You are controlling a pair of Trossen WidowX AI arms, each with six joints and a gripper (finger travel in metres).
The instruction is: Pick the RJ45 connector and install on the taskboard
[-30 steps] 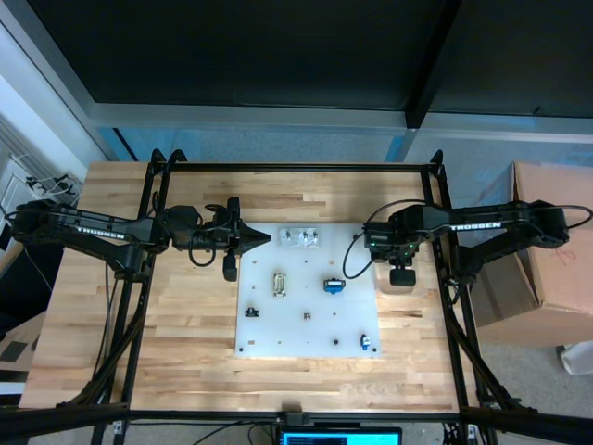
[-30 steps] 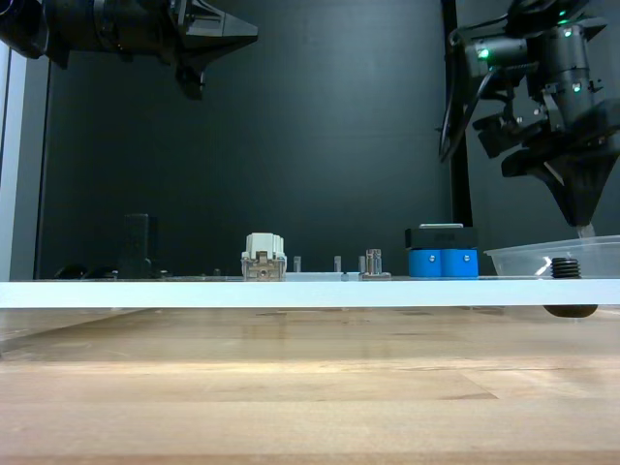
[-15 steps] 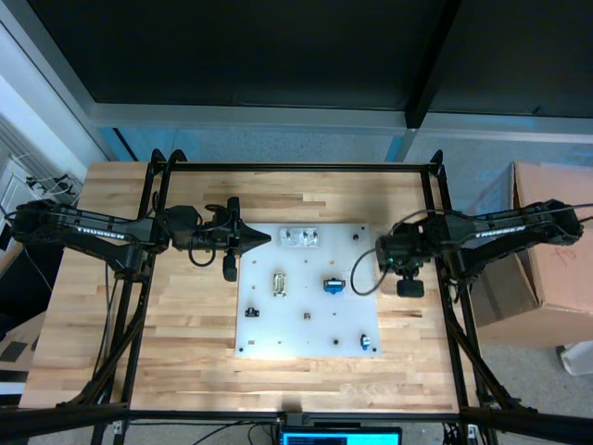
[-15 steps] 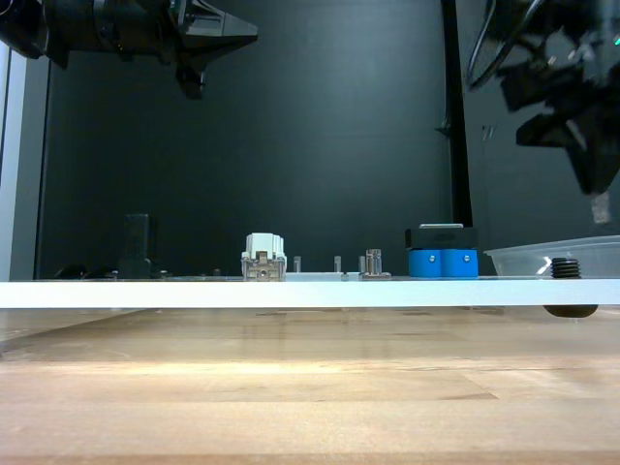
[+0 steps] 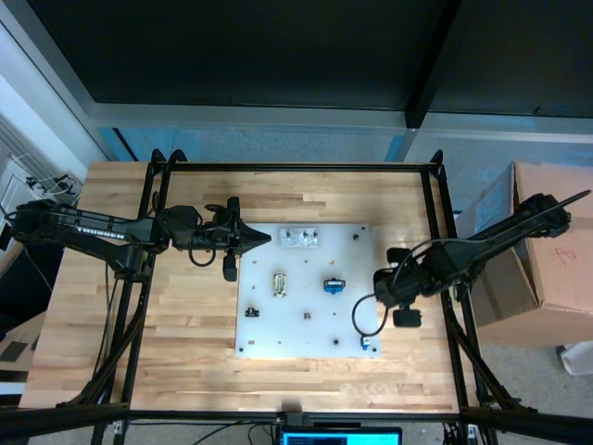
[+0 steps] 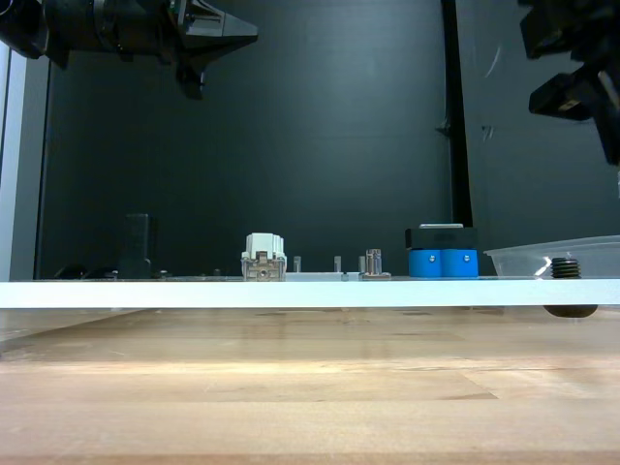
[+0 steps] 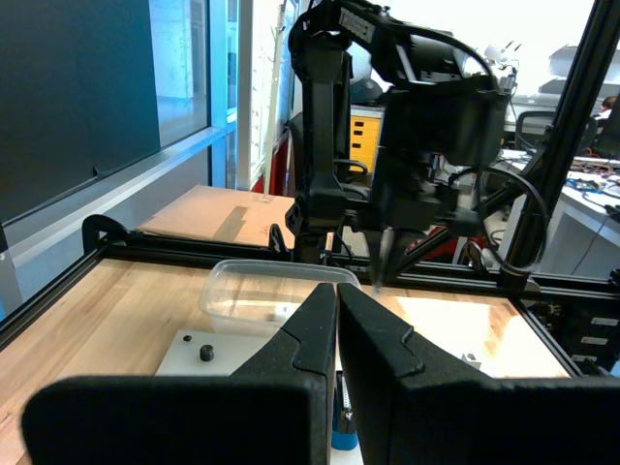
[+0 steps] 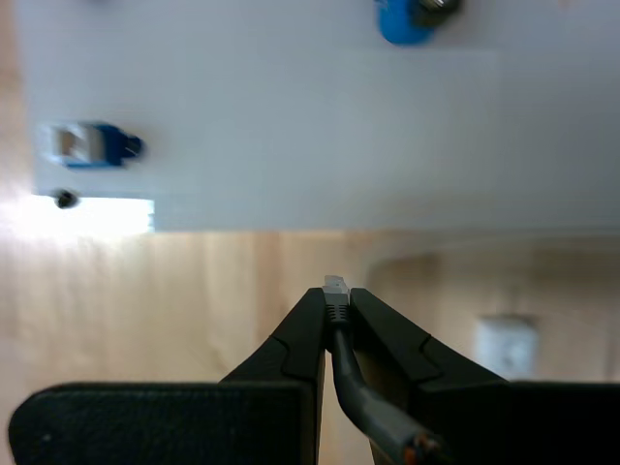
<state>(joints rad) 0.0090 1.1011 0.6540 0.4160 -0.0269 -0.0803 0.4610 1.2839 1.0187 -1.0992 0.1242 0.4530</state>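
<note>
My right gripper is shut on a dark cable just behind its clear RJ45 connector, which pokes out past the fingertips. In the high view this gripper hovers beside the right edge of the white taskboard, the cable looping below it. The blue RJ45 socket sits at the board's near right corner, also seen as socket, apart from the connector. My left gripper is shut with nothing in it, hanging over the board's far left corner, high in the low view.
A clear plastic tray with a black part in it stands right of the board. On the board are a blue block, a white connector housing and small posts. A cardboard box sits off the table's right side.
The right gripper has lifted from the clear tray with the connector and moved toward the table's near edge. The left arm has stayed still.
</note>
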